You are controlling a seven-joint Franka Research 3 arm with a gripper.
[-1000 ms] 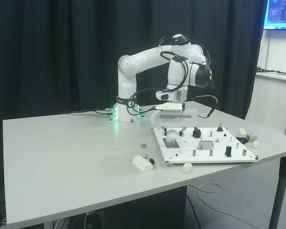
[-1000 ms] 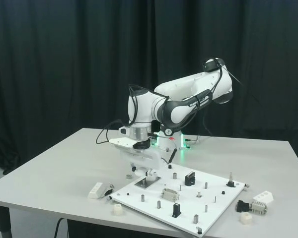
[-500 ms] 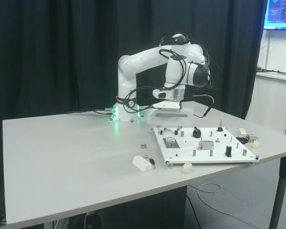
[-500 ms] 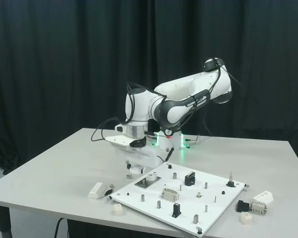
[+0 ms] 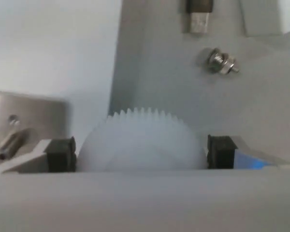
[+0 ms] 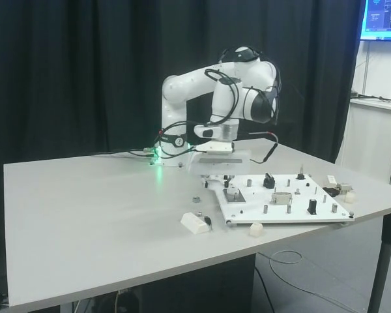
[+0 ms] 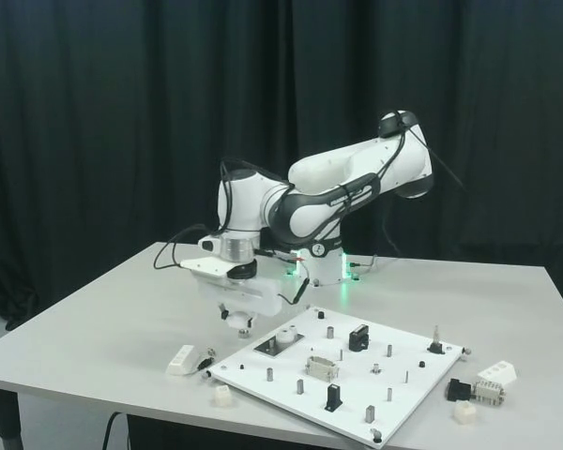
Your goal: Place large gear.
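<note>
In the wrist view the large white gear [image 5: 142,137] sits toothed edge up between two black finger pads [image 5: 60,154], and my gripper [image 5: 140,153] is shut on it. From the room views the gripper [image 6: 210,178] [image 7: 233,319] hangs low over the grey table, just off the near left corner of the white assembly board [image 6: 283,207] [image 7: 352,384]. The gear is mostly hidden by the hand in the room views. Below the gear I see the board's edge, a metal plate [image 5: 24,121] and a small nut [image 5: 222,62].
The board carries several pegs, black clips and a metal plate with a round part [image 7: 286,335]. A small nut [image 6: 196,199], a white connector block [image 6: 195,222] [image 7: 181,359] and a white cube [image 6: 255,229] lie on the table. More connectors [image 7: 495,373] lie beside the board's far end.
The arm has swung sideways from above the board's metal plate to beyond the board's corner, over the table, carrying the gear. The round part on the plate stayed put.
</note>
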